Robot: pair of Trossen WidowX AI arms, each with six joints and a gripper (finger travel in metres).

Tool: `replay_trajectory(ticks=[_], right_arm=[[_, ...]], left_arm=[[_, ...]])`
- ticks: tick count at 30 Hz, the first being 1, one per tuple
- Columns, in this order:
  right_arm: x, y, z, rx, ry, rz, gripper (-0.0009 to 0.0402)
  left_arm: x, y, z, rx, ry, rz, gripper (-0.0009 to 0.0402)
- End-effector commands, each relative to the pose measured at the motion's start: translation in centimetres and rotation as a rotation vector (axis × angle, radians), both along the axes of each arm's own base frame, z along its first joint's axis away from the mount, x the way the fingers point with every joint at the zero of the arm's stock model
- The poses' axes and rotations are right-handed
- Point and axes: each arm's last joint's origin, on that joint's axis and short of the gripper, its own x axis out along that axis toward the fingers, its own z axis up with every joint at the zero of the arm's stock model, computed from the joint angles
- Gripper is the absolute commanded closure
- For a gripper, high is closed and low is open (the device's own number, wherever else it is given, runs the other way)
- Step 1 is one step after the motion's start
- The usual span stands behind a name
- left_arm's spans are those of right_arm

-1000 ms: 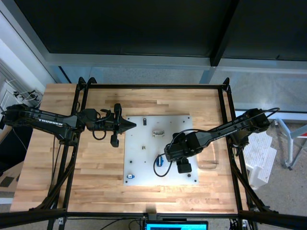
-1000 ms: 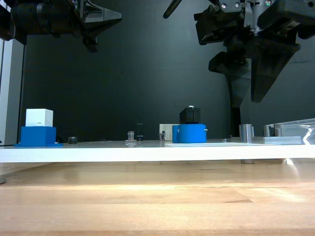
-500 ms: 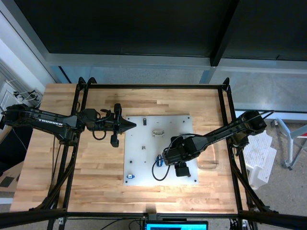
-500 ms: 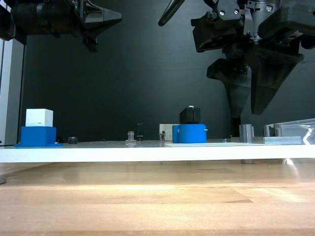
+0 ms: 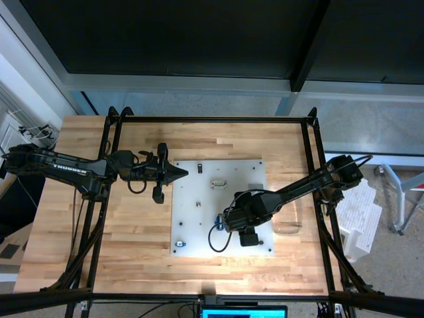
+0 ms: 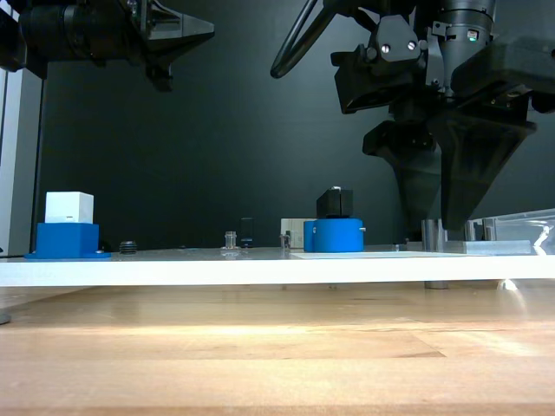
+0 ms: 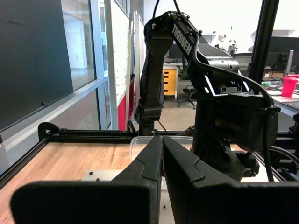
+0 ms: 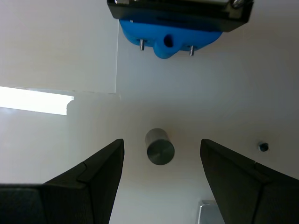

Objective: Remove the 16mm cylinder and place in the container

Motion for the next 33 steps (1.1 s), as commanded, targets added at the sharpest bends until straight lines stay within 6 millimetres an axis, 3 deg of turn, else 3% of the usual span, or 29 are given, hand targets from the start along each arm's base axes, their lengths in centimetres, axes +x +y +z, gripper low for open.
replay_trajectory(ticks=[1, 9, 33], right_arm=[[0.07, 0.03, -0.27, 0.007, -0.009, -0.011, 0.0166], [0.0, 0.0, -0.45, 0.007, -0.008, -0.013, 0.0175], [-0.12, 0.03, -0.69, 0.02, -0.002, -0.014, 0.0303]], left_arm=[[0.01, 0.01, 0.01, 0.0, 0.0, 0.0, 0.0393], [0.01, 0.0, 0.01, 0.0, 0.0, 0.0, 0.0393], [0.01, 0.01, 0.01, 0.0, 0.0, 0.0, 0.0393]])
